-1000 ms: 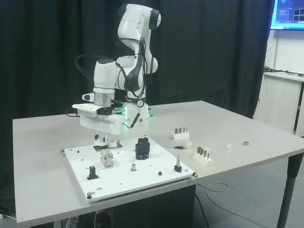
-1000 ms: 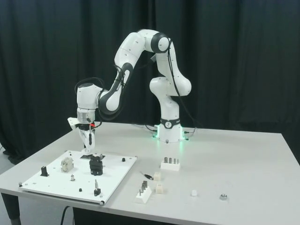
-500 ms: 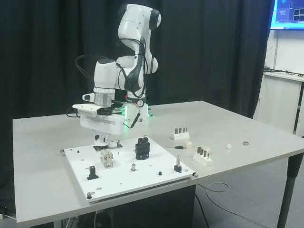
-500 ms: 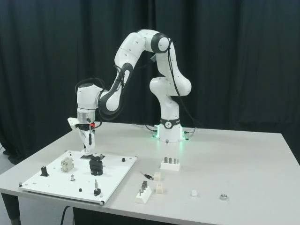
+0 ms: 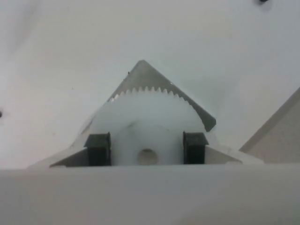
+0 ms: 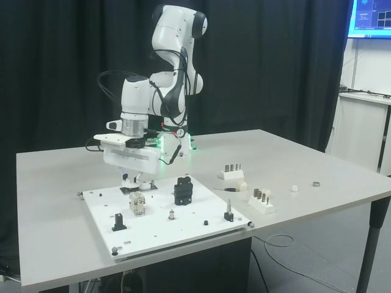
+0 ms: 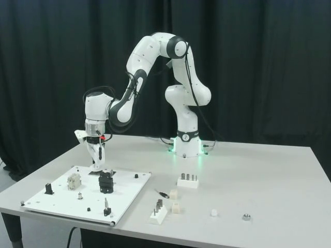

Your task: Insert large gear.

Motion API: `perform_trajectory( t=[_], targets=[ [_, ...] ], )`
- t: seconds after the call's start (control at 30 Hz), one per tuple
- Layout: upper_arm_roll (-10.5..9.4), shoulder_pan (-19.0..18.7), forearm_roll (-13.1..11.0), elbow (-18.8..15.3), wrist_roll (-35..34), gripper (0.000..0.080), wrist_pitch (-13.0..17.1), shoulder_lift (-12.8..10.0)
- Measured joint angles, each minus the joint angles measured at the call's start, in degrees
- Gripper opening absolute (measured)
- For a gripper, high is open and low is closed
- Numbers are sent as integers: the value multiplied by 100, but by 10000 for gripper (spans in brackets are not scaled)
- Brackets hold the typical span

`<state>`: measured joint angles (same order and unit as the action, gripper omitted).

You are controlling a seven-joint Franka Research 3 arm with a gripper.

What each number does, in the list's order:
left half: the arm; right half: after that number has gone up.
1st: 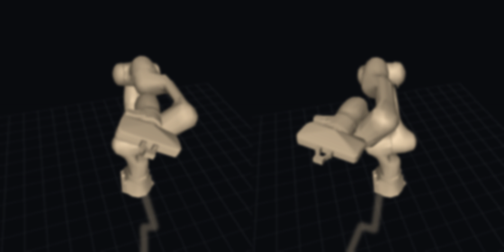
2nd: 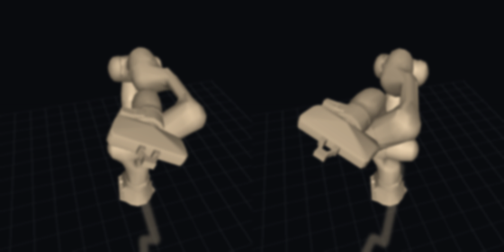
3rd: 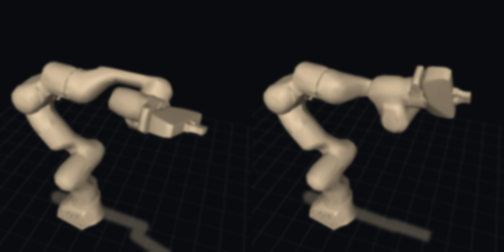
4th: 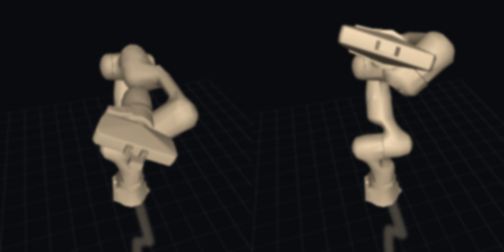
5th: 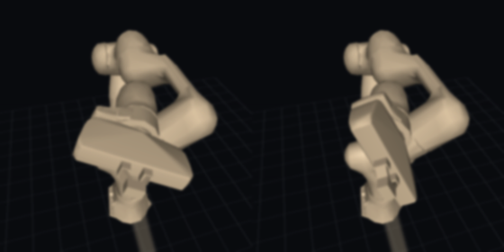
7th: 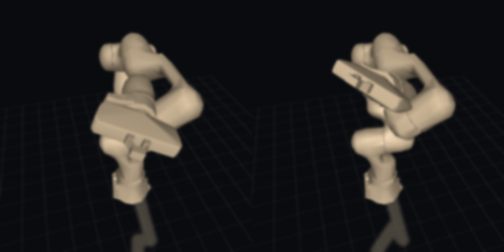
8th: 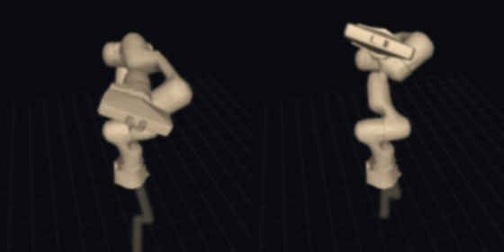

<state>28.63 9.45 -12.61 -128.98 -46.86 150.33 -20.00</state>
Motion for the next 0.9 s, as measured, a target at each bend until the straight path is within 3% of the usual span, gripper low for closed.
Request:
perform_trajectory(
  t=[0.9],
  targets=[
    [19, -1, 0, -19, 86, 330, -29, -2]
  ],
)
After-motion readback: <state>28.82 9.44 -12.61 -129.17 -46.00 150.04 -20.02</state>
